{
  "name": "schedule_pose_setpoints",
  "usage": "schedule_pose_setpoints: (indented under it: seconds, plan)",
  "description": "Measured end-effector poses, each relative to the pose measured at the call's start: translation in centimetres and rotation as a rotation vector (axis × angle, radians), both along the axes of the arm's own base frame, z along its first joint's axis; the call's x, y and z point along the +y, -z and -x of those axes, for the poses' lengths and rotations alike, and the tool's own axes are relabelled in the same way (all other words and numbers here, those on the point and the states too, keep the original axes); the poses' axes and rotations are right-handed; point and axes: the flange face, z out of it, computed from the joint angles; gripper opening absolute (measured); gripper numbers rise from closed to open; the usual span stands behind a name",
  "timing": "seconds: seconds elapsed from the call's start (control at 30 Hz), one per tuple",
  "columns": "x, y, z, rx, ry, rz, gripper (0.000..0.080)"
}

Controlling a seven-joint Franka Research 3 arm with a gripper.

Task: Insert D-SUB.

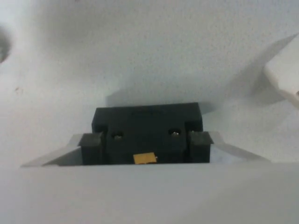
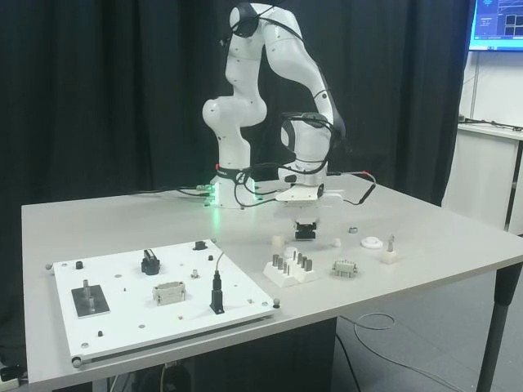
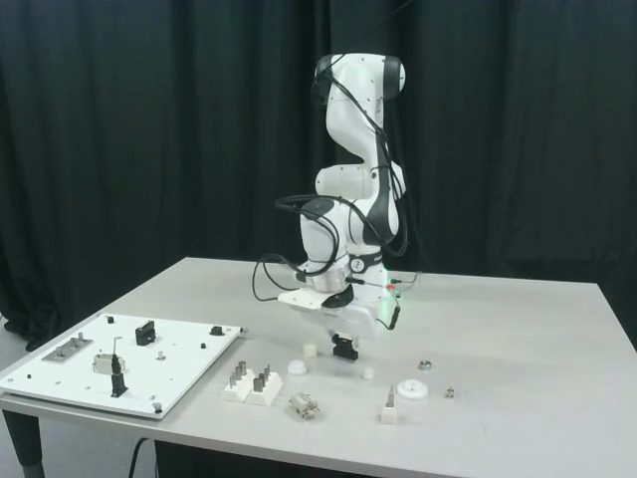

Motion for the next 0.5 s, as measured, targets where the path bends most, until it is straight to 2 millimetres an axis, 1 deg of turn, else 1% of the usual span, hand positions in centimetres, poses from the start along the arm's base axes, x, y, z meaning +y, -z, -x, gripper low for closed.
schedule_pose_setpoints:
  seconds: [0.23, 0.5]
  plan:
    - [-0.32, -0.84, -0.21, -0.015, 0.008, -0.005, 0.0382]
    - [-0.64, -1.12, -0.29, -0.020, 0.010, -0.004, 0.0381]
